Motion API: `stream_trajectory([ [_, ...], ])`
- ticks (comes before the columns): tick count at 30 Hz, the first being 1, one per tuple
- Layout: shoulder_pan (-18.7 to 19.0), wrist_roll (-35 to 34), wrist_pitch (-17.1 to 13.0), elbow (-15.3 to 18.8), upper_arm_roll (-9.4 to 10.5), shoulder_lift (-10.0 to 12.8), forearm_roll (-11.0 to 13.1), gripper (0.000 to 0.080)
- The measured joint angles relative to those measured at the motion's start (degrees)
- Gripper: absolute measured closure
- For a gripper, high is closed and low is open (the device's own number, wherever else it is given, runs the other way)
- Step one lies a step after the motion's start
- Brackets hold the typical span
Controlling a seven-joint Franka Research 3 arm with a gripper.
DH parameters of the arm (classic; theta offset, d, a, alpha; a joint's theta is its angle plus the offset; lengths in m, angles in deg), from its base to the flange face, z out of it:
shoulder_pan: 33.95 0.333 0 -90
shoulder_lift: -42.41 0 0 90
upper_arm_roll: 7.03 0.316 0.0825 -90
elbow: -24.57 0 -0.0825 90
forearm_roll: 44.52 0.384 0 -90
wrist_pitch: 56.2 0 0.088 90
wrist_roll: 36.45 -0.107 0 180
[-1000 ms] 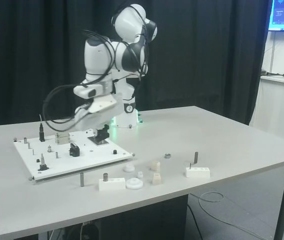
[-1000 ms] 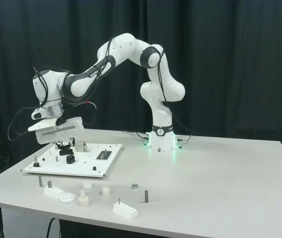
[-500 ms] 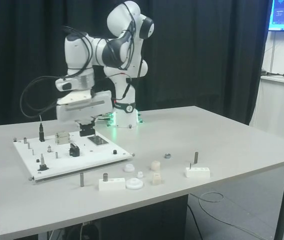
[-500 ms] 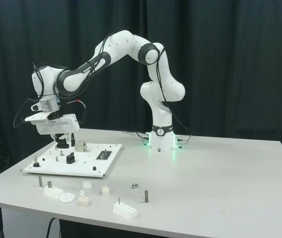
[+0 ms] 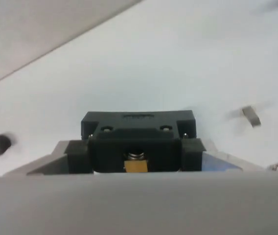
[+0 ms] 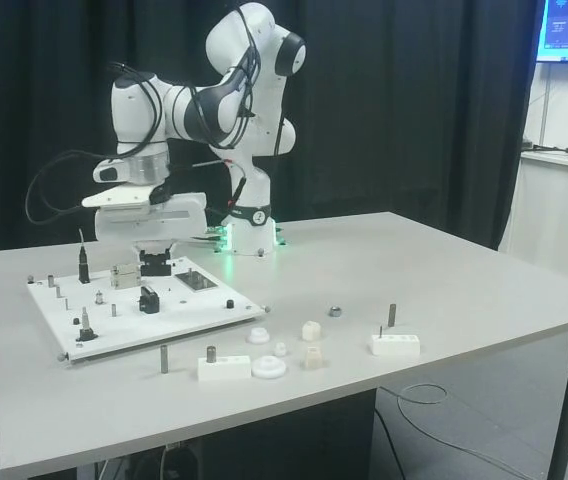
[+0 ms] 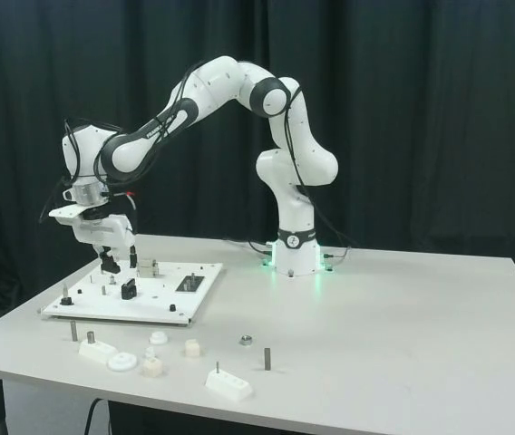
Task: Insert D-SUB.
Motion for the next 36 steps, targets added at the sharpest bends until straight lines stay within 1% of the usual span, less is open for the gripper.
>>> stream_trajectory([
  [3, 0.0, -3.5, -0.7, 0.7, -0.33, -0.1, 0.0, 0.0423],
  [8, 0.0, -7.3, -1.2, 1.7, -1.11, -0.4, 0.0, 0.0423],
  [11, 0.0, -11.6, -1.6, 2.4, -1.63, -0.7, 0.0, 0.0423],
  [14, 0.1, -15.4, -1.9, 3.3, -2.03, -1.4, 0.0, 0.0423],
  [22, 0.4, -20.5, -2.6, 6.7, -3.06, -4.5, 0.0, 0.0423],
  [27, 1.0, -25.0, -4.5, 9.6, -3.55, -6.9, -0.1, 0.0423],
  [31, 1.4, -28.5, -6.8, 12.3, -3.62, -8.7, -0.2, 0.0423],
  [36, 2.2, -33.6, -10.5, 15.6, -3.65, -10.8, -0.5, 0.0423],
])
